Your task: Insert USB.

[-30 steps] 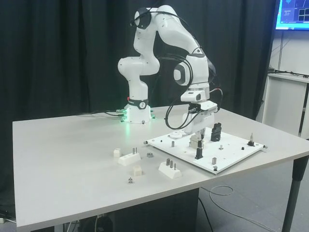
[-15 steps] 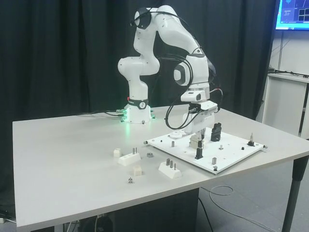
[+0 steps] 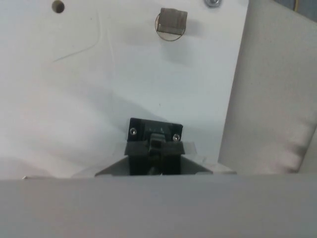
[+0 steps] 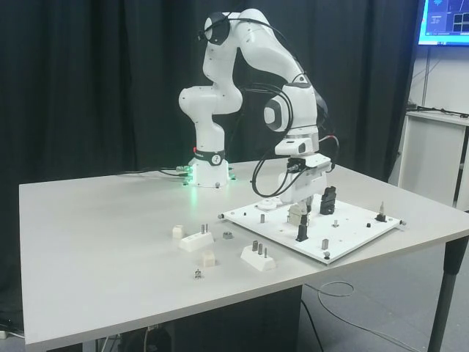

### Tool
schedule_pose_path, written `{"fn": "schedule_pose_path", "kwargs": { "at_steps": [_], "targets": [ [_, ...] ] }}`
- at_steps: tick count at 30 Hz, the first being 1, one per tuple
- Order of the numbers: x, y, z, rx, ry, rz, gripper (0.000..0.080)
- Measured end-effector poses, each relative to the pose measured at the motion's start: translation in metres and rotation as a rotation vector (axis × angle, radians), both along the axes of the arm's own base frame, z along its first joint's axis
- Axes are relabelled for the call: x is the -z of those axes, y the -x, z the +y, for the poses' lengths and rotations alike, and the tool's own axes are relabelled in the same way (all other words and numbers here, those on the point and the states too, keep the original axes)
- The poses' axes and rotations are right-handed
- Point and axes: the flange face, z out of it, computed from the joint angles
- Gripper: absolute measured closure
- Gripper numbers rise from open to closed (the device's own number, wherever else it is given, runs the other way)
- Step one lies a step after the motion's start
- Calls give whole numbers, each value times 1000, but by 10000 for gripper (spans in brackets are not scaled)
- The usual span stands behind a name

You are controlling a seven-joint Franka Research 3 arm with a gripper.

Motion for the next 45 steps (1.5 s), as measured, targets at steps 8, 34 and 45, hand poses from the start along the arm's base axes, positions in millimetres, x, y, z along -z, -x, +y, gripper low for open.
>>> {"fn": "schedule_pose_path", "kwargs": {
  "at_steps": [8, 34, 45],
  "targets": [
    [0, 0, 0, 6, -1, 1, 751],
    [0, 1, -1, 16, -3, 9, 751],
    [-4, -1, 2, 27, -7, 3, 555]
  ]
}}
